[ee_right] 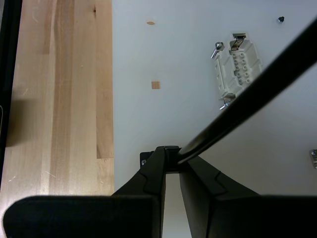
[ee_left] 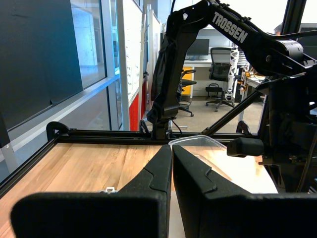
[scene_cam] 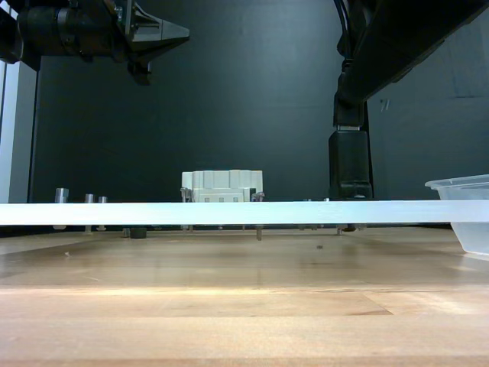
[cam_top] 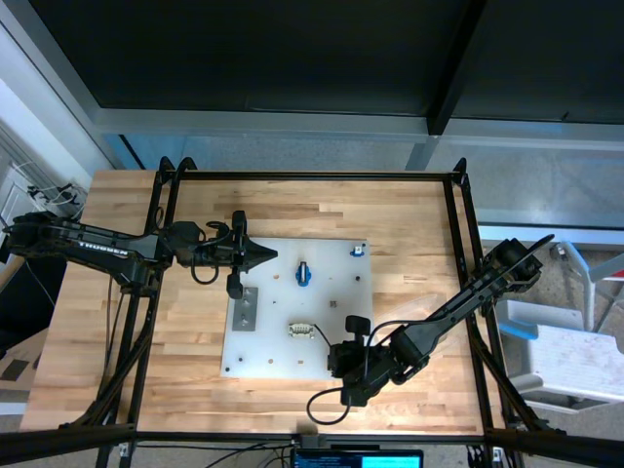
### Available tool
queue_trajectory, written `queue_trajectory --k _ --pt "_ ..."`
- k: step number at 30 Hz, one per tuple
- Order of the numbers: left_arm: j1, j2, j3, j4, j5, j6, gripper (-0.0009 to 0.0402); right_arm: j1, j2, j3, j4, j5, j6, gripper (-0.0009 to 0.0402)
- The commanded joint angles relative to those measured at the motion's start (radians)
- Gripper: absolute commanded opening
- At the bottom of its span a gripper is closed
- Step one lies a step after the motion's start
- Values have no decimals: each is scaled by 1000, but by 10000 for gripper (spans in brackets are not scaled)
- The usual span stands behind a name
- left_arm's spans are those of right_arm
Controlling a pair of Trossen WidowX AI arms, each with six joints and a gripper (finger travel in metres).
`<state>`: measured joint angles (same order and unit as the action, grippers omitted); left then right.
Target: Remove the USB connector from the USB hub and place in the container
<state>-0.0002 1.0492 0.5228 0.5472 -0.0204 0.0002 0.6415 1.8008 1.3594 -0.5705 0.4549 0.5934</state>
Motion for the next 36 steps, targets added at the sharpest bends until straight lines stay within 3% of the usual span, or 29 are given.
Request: queue_trajectory --k 1,8,11,19,28,36 --pt "0 0 0 0 0 0 1 1 2 -2 -5 -13 -4 0" --pt "0 0 0 1 0 0 1 -1 8 2 -50 -47 -39 0" --pt "0 0 0 0 0 0 1 -2 8 2 -54 -82 -53 0" --pt "0 0 0 0 0 0 1 -13 13 23 -85 -95 -77 0" --pt "0 0 0 0 0 0 1 -31 62 112 -172 -189 -122 0" --pt "0 0 0 0 0 0 1 -34 89 175 -256 -188 -126 0"
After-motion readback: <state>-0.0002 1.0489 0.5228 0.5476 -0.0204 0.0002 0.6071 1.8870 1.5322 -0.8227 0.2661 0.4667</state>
